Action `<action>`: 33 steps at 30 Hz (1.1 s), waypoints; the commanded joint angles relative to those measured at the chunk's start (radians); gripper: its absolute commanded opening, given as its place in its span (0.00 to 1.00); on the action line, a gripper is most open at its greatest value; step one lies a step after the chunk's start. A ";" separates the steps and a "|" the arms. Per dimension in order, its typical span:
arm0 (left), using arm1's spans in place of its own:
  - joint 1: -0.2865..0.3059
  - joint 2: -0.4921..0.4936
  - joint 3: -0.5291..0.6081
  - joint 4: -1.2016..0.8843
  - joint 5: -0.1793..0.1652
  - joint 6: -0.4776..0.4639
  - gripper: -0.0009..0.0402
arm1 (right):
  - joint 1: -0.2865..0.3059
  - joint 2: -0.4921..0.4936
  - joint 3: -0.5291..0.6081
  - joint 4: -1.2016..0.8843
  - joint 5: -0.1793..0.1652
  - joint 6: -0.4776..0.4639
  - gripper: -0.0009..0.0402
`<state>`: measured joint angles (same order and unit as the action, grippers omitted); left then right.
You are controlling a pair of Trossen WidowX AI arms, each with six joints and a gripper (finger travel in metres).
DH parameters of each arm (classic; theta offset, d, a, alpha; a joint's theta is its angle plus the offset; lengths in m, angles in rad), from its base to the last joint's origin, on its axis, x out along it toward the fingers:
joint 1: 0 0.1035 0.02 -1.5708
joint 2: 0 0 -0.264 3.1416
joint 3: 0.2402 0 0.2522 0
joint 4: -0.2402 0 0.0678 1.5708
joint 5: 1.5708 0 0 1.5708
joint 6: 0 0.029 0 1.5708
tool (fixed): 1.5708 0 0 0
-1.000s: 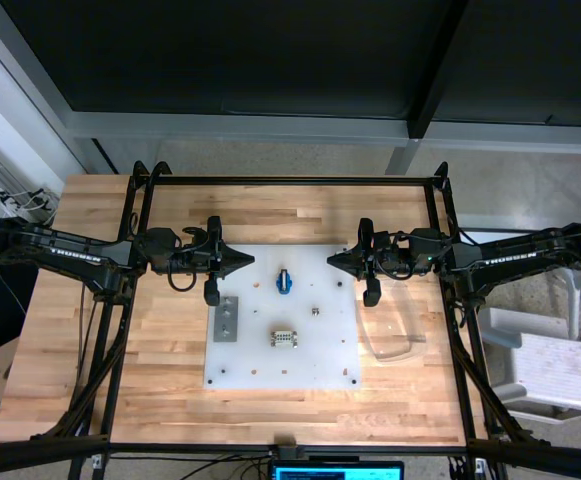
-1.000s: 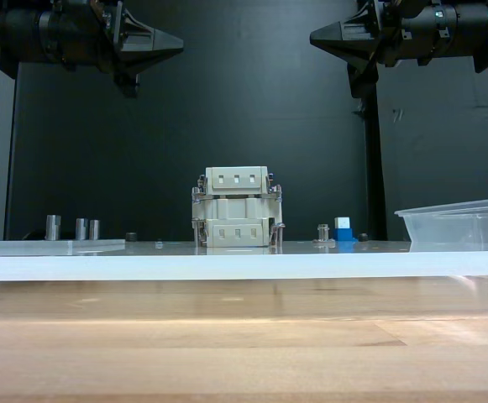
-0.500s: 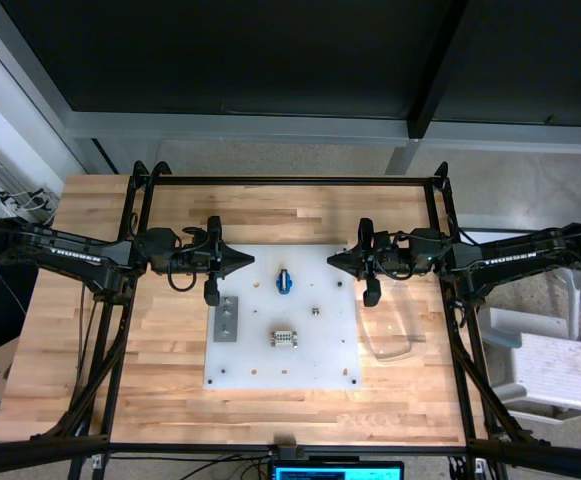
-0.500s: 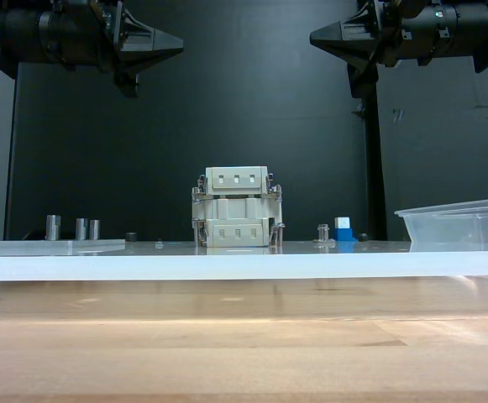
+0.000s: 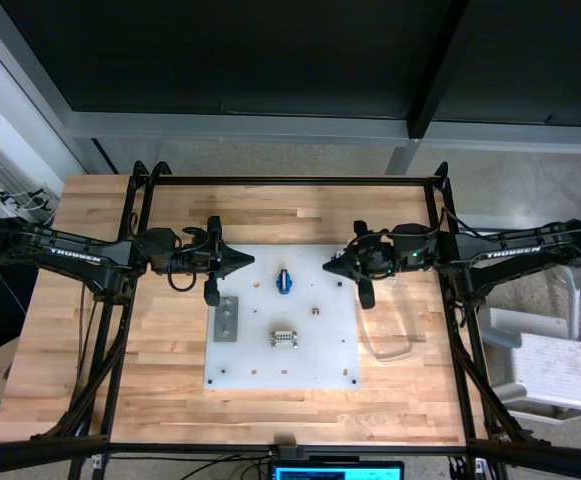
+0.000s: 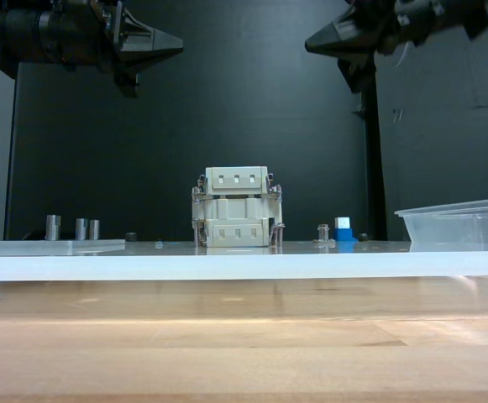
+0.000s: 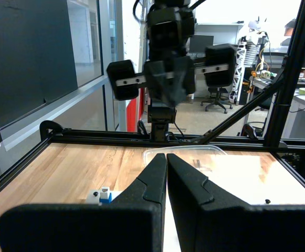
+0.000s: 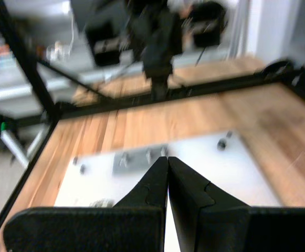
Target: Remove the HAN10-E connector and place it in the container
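Nearest on the white flat board (image 5: 270, 368), the small beige-grey rectangular HAN10-E connector (image 5: 284, 339) is seen standing upright, touched by neither arm. Just beyond it and to the left, a grey metal plate with three holes (image 5: 229, 319) is laid flat on the board. To the right of the board, on the wooden table (image 5: 120, 380), the shallow clear plastic container (image 6: 458, 220) is set, well apart from the connector. Farther back, a blue upright part (image 5: 284, 281) is seen near the board's middle. Over the board's far portion both arms are held high and level, pointed inward at each other. The left gripper (image 7: 166, 157) is placed left of the blue part, its fingers pressed together on nothing. The right gripper (image 8: 168, 160) is placed right of the blue part, its fingers likewise together and empty.
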<state>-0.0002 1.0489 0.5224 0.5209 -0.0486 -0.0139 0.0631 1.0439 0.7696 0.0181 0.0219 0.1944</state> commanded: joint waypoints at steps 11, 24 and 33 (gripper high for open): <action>0.000 0.000 0.000 0.000 0.000 0.000 0.02 | 0.154 0.360 0.520 -0.606 0.027 -0.018 0.02; 0.000 0.000 0.000 0.000 0.000 0.000 0.02 | 0.184 0.659 0.938 -0.998 0.064 0.029 0.02; 0.000 0.000 0.000 0.000 0.000 0.000 0.02 | 0.190 0.871 1.199 -1.239 0.064 0.042 0.02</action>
<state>-0.0002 1.0489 0.5228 0.5205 -0.0486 -0.0143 0.2516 1.8858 1.9324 -1.1896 0.0860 0.2329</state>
